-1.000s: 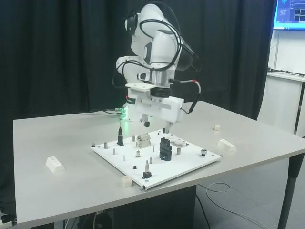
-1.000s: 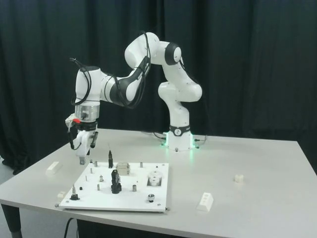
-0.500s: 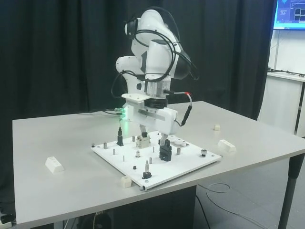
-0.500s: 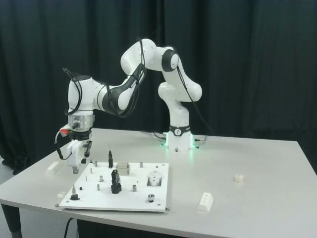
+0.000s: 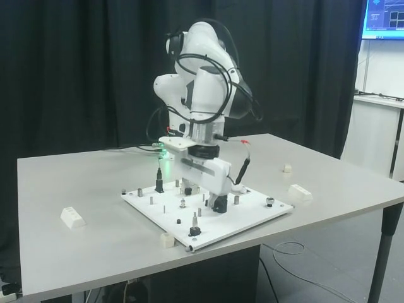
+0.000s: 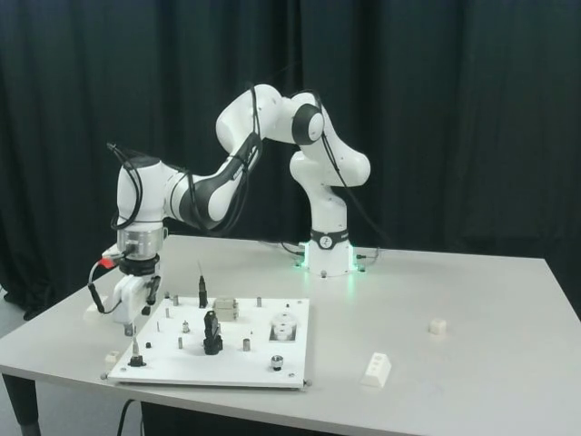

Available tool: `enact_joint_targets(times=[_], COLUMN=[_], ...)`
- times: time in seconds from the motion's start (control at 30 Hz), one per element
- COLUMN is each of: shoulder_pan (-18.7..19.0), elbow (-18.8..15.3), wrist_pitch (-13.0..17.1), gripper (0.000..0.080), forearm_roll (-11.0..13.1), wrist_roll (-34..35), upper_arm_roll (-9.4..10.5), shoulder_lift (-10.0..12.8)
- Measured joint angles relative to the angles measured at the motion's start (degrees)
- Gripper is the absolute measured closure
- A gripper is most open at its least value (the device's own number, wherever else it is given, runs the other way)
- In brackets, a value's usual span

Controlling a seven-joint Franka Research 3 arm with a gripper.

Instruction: Remove Ethernet.

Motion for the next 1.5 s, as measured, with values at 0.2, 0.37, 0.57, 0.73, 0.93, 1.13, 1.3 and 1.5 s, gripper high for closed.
enact_joint_targets(times=[0.2,0.37,0.57,0.73,0.93,1.13,1.3,1.5], shoulder_pan=[-0.02,-0.02,-0.25,-0.54,-0.67,-0.68,-0.66,-0.64], elbow=[1.96,3.52,4.94,5.8,6.18,6.22,6.22,6.22], wrist_pitch=[0.01,0.02,0.02,0.0,-0.05,-0.33,-0.86,-1.18], gripper=[0.0003,0.0003,0.0003,0.0003,0.0003,0.0003,0.0003,0.0003], forearm_roll=[0.67,1.14,1.15,1.17,1.55,1.92,2.18,2.31], wrist_roll=[0.0,-0.01,-0.12,-0.62,-1.05,-1.26,-1.41,-1.59], upper_arm_roll=[-0.62,-1.14,-1.33,-1.34,-1.34,-1.33,-1.33,-1.33], shoulder_lift=[2.33,4.06,5.69,6.68,7.36,7.68,7.78,7.91])
